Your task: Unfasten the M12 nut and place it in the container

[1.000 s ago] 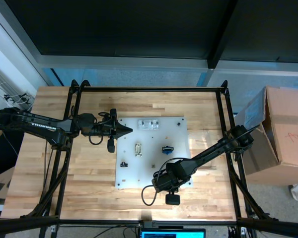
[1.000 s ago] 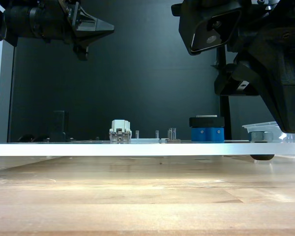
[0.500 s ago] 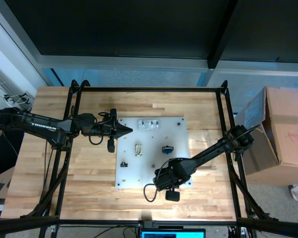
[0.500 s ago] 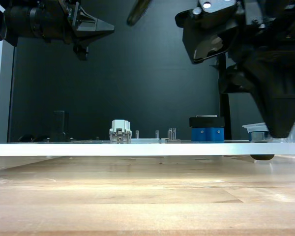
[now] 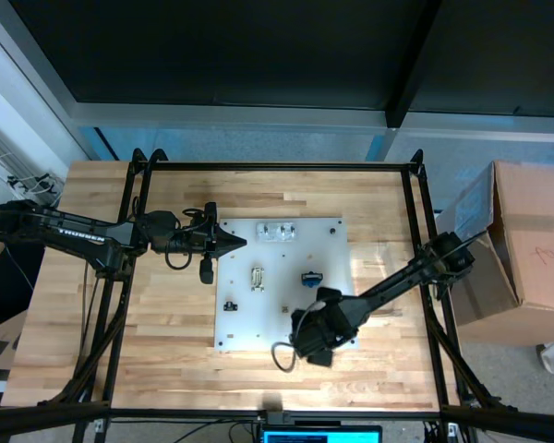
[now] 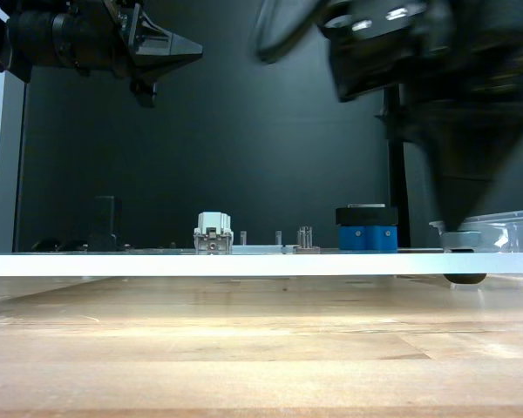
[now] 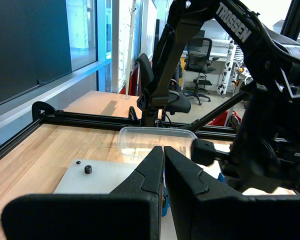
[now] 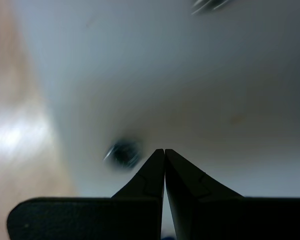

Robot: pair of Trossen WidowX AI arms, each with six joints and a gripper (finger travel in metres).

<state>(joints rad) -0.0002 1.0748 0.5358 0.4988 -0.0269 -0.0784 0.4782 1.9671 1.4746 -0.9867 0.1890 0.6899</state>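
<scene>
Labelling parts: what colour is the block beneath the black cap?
Blue block; low view shows it best.

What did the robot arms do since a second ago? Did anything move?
The right gripper, shut and empty, slid leftward in the low view and twisted; its tip now hangs right over the silver nut. The nut stayed put, low at the white board's near right edge; I cannot tell if it is on its stud. The left gripper stayed shut, high over the board's left edge.
</scene>
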